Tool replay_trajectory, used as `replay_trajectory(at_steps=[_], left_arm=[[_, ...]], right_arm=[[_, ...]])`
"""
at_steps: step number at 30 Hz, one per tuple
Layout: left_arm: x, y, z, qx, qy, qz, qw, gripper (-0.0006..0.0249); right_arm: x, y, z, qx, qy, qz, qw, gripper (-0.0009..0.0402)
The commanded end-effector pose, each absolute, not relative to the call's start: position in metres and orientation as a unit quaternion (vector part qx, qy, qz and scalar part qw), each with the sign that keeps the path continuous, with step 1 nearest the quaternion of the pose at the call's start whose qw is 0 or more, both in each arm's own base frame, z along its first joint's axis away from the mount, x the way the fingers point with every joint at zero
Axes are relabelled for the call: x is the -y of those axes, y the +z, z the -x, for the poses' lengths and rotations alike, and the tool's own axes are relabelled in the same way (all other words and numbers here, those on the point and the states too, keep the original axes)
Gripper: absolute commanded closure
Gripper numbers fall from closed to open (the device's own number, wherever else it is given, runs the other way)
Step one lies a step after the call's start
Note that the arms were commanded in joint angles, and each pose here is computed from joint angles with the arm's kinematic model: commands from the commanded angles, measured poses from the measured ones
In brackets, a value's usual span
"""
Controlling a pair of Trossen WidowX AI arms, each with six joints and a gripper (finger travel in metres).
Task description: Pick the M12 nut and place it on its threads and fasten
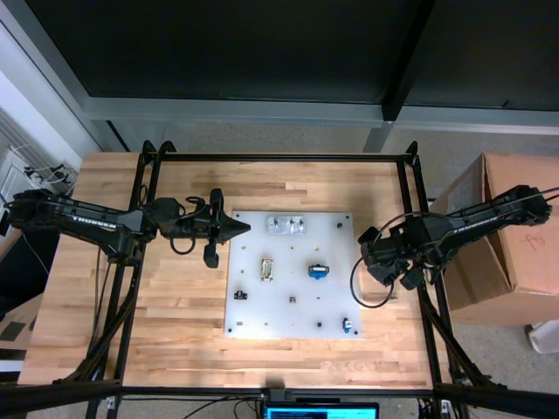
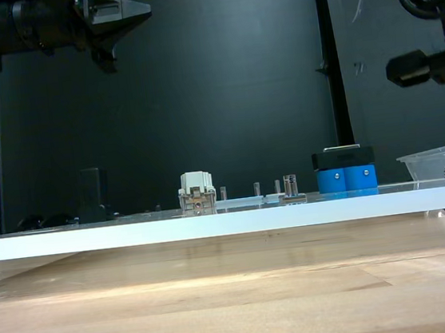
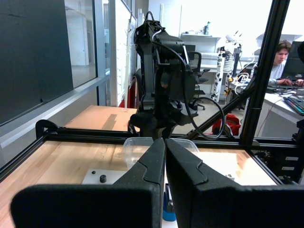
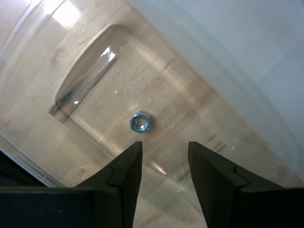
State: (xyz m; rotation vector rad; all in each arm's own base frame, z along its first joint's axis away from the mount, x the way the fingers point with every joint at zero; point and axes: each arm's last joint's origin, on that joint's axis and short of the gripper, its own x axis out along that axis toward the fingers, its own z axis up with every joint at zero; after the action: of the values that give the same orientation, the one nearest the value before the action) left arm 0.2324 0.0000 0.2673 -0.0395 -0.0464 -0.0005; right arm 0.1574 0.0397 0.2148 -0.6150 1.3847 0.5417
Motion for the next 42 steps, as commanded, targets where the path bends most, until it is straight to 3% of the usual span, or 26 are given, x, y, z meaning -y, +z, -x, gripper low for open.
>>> replay_trajectory(at_steps=[1,17,42], left_arm=[[0.0,0.2672,-0.232,0.023,-0.0003,0.0196,0.9995,0.0243],[0.0,0.2671,-0.232,0.023,-0.0003,0.0196,0.9995,0.0243],[-0.0001,0.2673,-0.232,0.023,-0.0001,0.0195,0.9995,0.0243]], right_arm=[[-0.042,0.205,-0.155,-0.619,0.249,0.281,0.69,0.0243],[-0.051,0.176,-0.154,-0.638,0.244,0.269,0.678,0.0235],[-0.054,0.158,-0.16,-0.643,0.252,0.275,0.669,0.0236]])
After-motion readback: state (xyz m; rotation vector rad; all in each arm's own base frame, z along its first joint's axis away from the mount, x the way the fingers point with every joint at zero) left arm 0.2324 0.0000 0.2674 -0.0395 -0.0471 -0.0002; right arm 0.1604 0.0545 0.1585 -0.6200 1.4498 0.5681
